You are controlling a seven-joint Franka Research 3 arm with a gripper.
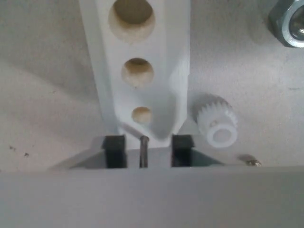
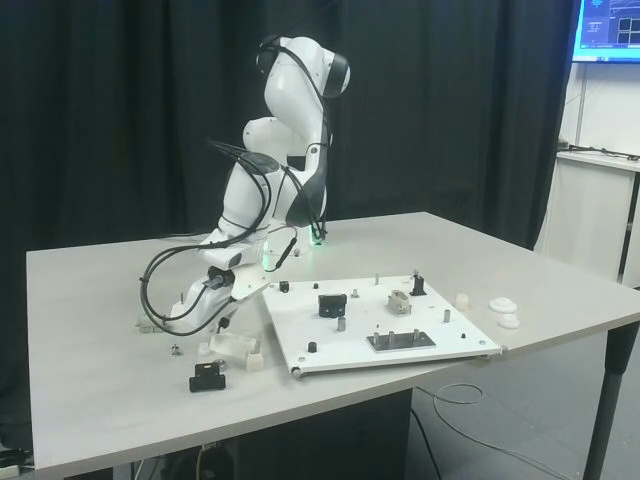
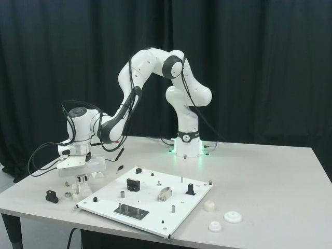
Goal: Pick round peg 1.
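black fingertips (image 1: 114, 151) of the hand (image 1: 144, 152) stand apart around thin round peg 1 (image 1: 144, 151).

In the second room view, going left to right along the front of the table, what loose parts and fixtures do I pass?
Small black block → gripper over the white peg holder → big white assembly board → small white cube-like part → flat white round part → white gear-like disc.
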